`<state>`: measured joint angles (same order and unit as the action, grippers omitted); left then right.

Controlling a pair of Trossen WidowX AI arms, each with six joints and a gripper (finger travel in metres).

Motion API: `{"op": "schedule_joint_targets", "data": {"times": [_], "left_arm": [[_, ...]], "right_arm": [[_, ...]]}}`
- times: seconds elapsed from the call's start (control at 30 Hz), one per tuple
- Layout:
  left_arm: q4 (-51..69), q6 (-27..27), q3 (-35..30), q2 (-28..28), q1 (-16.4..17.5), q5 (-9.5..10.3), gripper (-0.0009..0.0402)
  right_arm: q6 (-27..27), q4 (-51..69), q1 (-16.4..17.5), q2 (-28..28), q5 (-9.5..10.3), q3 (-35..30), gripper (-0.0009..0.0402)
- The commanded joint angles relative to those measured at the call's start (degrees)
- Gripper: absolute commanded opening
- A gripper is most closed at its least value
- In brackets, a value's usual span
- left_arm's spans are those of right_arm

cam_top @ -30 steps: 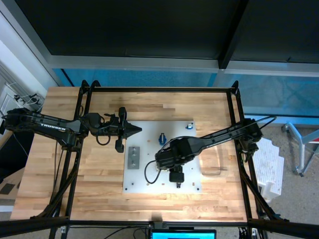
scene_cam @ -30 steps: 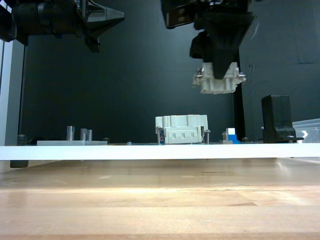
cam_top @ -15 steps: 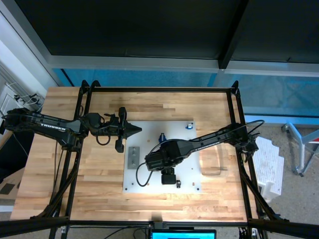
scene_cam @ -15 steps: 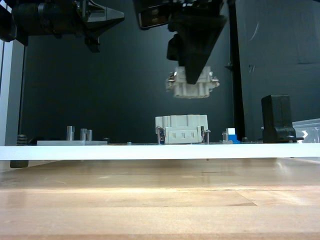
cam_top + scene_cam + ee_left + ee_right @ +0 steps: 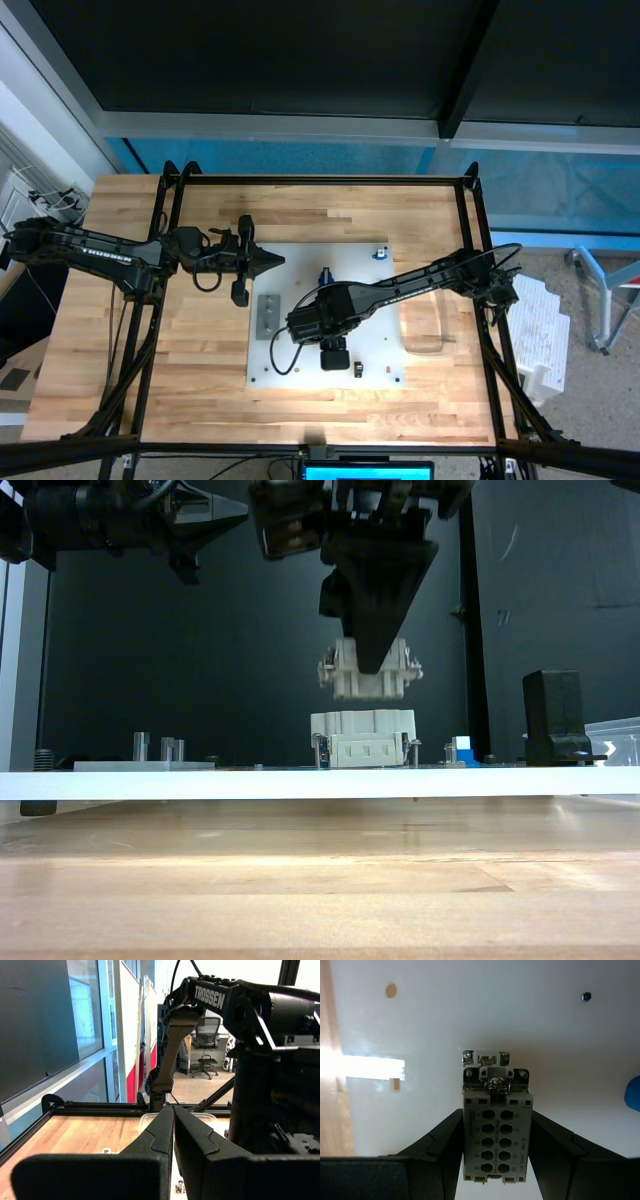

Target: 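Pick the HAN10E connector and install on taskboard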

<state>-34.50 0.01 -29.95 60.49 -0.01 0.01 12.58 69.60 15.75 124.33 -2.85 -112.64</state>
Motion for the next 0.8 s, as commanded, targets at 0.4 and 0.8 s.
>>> {"op": "schedule_joint_targets", "data": {"times": [0.4,0.8], "left_arm": [[0.0,0.0,0.0,0.0,0.0,0.0,0.0001],[0.0,0.0,0.0,0.0,0.0,0.0,0.0001]], "right_arm": [[-0.2,-1.3,0.0,0.8,0.04,0.0,0.0055],[-0.2,-2.4,0.0,0.8,1.11,0.7,0.0055]]}}
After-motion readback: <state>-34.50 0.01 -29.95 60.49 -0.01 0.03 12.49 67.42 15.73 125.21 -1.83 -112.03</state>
